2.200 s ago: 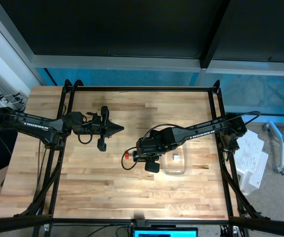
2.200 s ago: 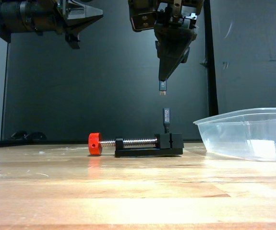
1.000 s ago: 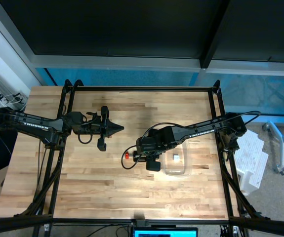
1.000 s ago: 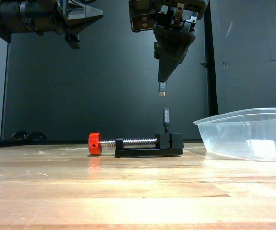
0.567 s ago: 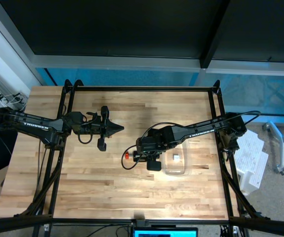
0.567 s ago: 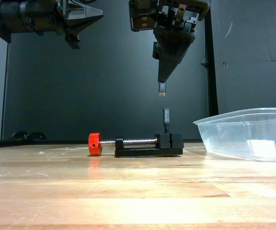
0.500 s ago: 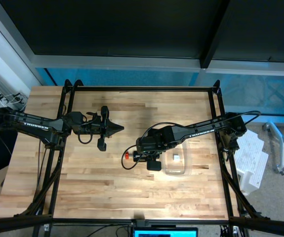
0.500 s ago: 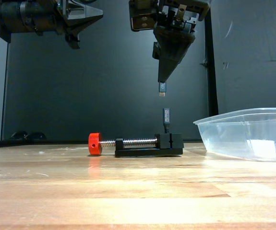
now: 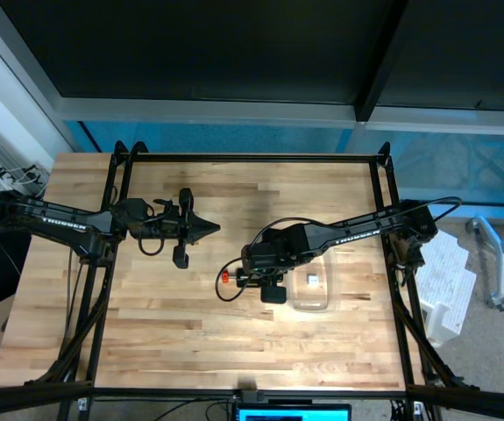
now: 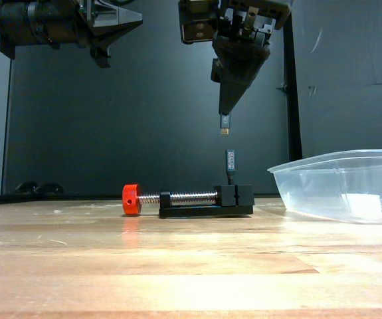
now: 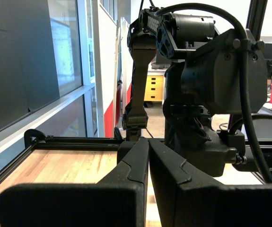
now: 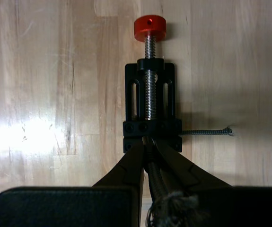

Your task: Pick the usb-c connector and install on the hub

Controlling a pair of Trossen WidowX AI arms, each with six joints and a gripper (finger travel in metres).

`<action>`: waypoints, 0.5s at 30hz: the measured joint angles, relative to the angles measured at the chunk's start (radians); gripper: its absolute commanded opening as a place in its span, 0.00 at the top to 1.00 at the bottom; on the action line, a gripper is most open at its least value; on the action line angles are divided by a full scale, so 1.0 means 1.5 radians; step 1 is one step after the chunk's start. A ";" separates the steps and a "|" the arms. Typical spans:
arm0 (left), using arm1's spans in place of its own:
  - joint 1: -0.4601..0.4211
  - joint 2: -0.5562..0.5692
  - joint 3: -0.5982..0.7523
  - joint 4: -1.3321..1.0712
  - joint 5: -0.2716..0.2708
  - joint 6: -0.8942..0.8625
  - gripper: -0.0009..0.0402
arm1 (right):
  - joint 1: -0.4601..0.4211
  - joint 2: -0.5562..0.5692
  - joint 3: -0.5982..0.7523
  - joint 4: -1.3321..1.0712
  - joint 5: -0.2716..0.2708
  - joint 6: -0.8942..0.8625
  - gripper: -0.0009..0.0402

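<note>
White lettering on left arm [image 9: 59,221] read TROSSEN. Right end effector [image 10: 225,109] clamped on usb-c connector [image 10: 224,123]; its long axis was vertical, metal plug down. Connector hung in the air, clear of the hub [image 10: 230,163], which stood upright in a black vise [image 10: 204,199] with red knob [image 10: 131,199] on the tabletop [image 10: 177,266]. From above, the connector was hidden under the arm. Left end effector [image 10: 137,22] was raised well to the left, fingers pressed together, holding nothing. Clear plastic container [image 10: 343,186] was cut off at the right.

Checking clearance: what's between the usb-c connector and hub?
Nothing, low view: black usb-c connector in right gripper hangs above the black vise-clamped hub; left gripper raised at left.
</note>
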 measured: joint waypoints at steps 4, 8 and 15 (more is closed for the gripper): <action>0.000 0.000 0.000 0.000 0.000 0.000 0.98 | 0.000 0.010 -0.001 -0.002 -0.001 0.000 0.98; 0.000 0.000 0.000 0.000 0.000 0.000 0.98 | 0.000 0.016 -0.001 -0.002 -0.001 0.003 0.98; 0.000 0.000 0.000 0.000 0.000 0.000 0.98 | 0.000 0.018 -0.005 0.001 -0.001 0.003 0.98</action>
